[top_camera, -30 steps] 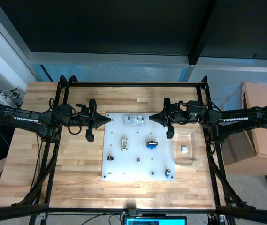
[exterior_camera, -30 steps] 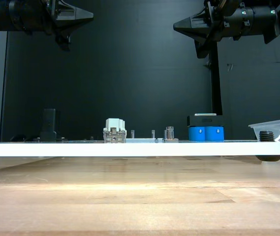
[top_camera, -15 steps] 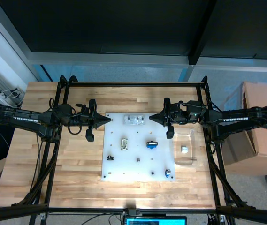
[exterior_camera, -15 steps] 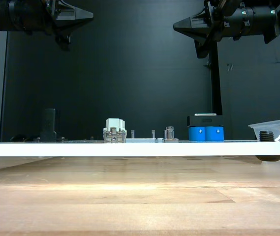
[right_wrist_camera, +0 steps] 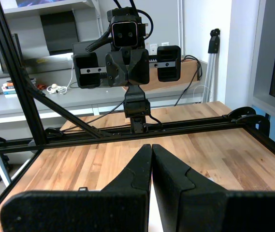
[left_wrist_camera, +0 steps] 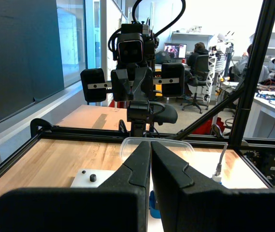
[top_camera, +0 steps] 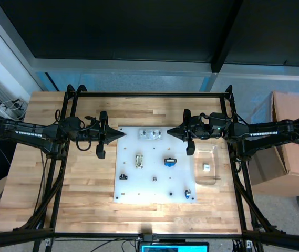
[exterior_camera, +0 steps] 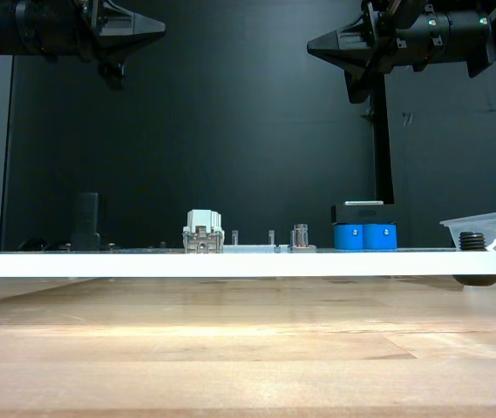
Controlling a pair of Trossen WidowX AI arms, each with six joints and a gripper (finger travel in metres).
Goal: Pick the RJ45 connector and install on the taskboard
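The connector [left_wrist_camera: 217,175] stands upright at the white board's [top_camera: 131,181] near right corner, its grey cable [left_wrist_camera: 222,155] rising from it. In the high view a grey piece covers the blue jack [top_camera: 189,194]; how deep the plug sits I cannot tell. The clear tray [top_camera: 213,153] holds only the white block [top_camera: 206,167], with nothing dark on it. My left gripper [top_camera: 123,135] hangs high over the board's far left edge, shut and empty, fingers [left_wrist_camera: 139,166] together. My right gripper [top_camera: 168,132] hovers over the board's far right part, also shut and empty, fingers [right_wrist_camera: 139,169] together.
On the board stand a grey-white connector housing [top_camera: 138,160], a blue part [top_camera: 169,161] and a clear part [top_camera: 151,135]. A black frame [top_camera: 149,95] rings the table. A cardboard box [top_camera: 294,142] sits beyond the right edge.
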